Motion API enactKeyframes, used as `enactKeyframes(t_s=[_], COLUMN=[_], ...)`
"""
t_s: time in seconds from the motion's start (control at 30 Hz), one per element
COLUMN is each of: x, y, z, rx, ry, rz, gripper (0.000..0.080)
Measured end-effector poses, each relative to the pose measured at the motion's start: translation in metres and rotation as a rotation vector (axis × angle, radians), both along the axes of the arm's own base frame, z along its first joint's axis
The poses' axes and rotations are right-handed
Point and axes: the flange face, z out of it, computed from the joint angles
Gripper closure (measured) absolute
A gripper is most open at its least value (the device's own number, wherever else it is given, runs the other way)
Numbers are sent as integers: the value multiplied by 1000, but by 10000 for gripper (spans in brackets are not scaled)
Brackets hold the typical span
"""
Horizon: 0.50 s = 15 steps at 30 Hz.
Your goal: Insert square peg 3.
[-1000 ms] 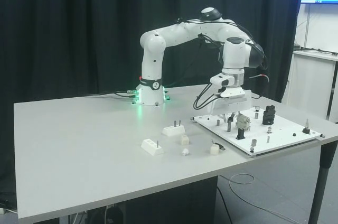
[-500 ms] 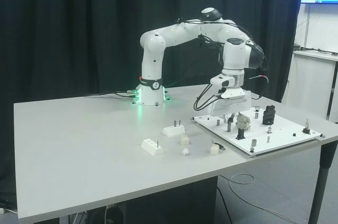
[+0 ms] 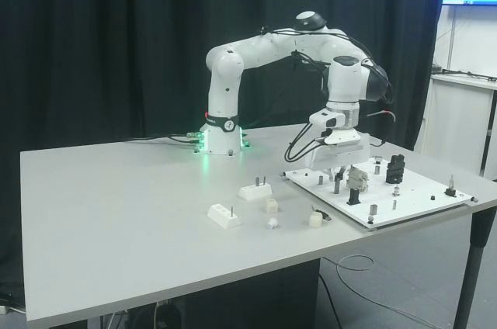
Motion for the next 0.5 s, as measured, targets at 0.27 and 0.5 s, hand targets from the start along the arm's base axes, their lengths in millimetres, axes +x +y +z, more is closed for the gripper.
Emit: enactKeyframes(t_s=[0.27, 0.5], x=[1, 2], y=[0, -1], z=[0, 1], rx=[-2, -8], ry=[-2, -11], rz=[-45, -58], gripper=[524, 524])
